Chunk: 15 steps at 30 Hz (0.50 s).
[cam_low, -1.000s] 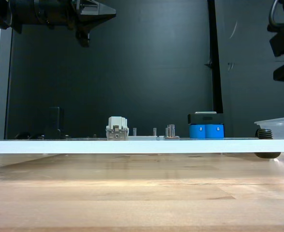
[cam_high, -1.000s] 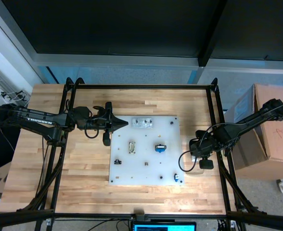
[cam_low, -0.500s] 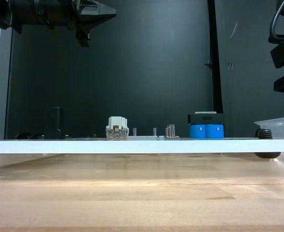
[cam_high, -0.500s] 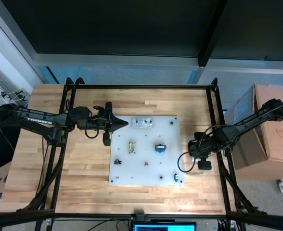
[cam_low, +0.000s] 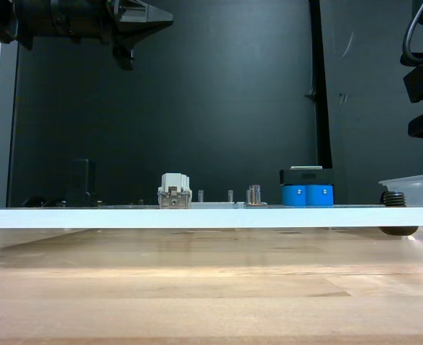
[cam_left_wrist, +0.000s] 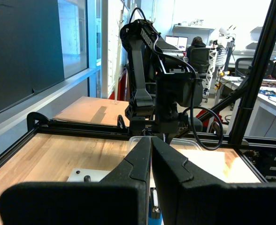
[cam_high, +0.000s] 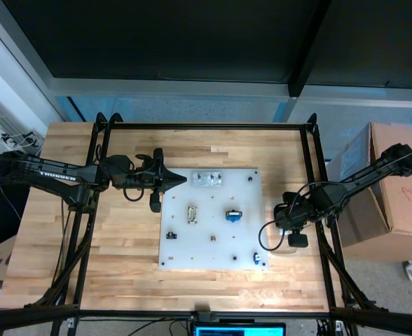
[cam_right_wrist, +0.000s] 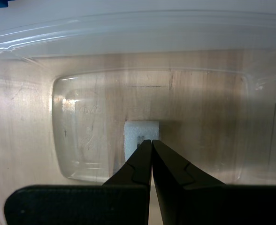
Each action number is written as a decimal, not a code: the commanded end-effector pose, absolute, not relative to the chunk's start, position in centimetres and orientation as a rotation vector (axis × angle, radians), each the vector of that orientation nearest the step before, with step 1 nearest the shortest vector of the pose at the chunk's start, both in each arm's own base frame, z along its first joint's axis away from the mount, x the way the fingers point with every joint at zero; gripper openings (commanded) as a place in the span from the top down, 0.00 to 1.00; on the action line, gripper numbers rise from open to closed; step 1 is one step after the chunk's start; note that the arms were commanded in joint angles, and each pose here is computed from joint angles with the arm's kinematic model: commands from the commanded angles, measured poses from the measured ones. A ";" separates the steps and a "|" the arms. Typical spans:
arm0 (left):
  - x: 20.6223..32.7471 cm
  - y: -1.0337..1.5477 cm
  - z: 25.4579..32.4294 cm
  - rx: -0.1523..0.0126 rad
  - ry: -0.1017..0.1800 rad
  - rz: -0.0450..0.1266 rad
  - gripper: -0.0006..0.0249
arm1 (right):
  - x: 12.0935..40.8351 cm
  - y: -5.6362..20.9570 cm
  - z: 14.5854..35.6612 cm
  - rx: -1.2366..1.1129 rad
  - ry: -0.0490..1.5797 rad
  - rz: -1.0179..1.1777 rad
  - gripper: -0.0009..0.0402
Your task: Pick the RJ45 connector and install on the taskboard
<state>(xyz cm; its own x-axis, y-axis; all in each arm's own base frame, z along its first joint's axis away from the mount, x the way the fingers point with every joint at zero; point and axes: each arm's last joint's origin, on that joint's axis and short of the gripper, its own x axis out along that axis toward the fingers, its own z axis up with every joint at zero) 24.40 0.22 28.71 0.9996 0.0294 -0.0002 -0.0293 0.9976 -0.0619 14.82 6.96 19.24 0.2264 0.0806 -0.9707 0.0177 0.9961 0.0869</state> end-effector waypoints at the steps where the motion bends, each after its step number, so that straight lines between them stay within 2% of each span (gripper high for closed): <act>1: 24.4 0.23 28.72 -0.062 -0.001 0.030 0.97 | 14.8 7.0 19.3 0.086 1.341 0.044 0.98; 10: 24.4 0.23 28.72 -0.062 -0.001 0.029 0.97 | 14.3 6.9 20.5 0.138 1.280 0.047 0.98; 15: 24.4 0.22 28.72 -0.062 -0.001 0.029 0.97 | 13.1 6.8 21.5 0.188 1.226 0.046 0.92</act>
